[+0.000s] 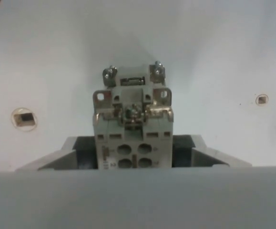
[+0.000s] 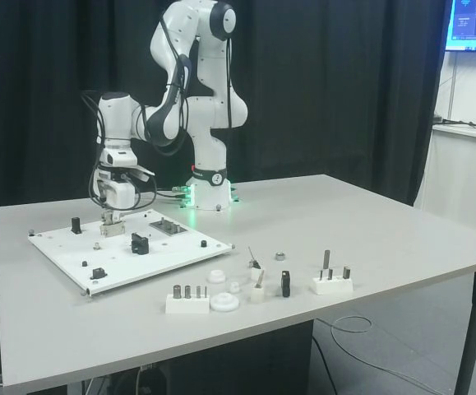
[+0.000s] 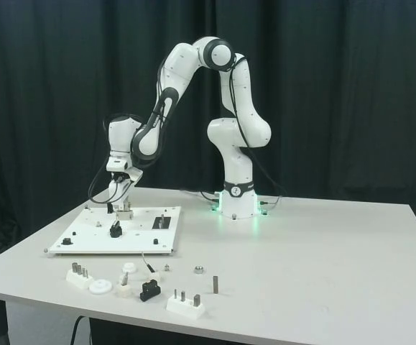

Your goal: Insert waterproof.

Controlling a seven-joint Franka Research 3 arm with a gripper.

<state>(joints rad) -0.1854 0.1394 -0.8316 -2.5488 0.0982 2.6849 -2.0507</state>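
The waterproof connector (image 1: 133, 136) is a grey-white block with metal clips, screws and round sockets in its face. In the wrist view it stands between the black pads (image 1: 86, 153) of my gripper (image 1: 134, 153), which touch its two sides. Beneath it lies the white board (image 1: 214, 57). From the first room view, my gripper (image 2: 110, 214) hangs low over the back left part of the board (image 2: 172, 251), with the connector (image 2: 108, 222) at its tips on the board. The second room view shows the same: gripper (image 3: 123, 204), connector (image 3: 125, 213), board (image 3: 93, 241).
On the board stand black fixtures (image 2: 139, 243) (image 2: 76, 225) (image 2: 99, 272) and a grey plate (image 2: 169, 225). Two recessed holes (image 1: 23, 118) (image 1: 261, 99) flank the connector. Loose parts lie at the table's front: white peg blocks (image 2: 188, 301) (image 2: 333, 284), white discs (image 2: 223, 303), a black clip (image 2: 285, 282).
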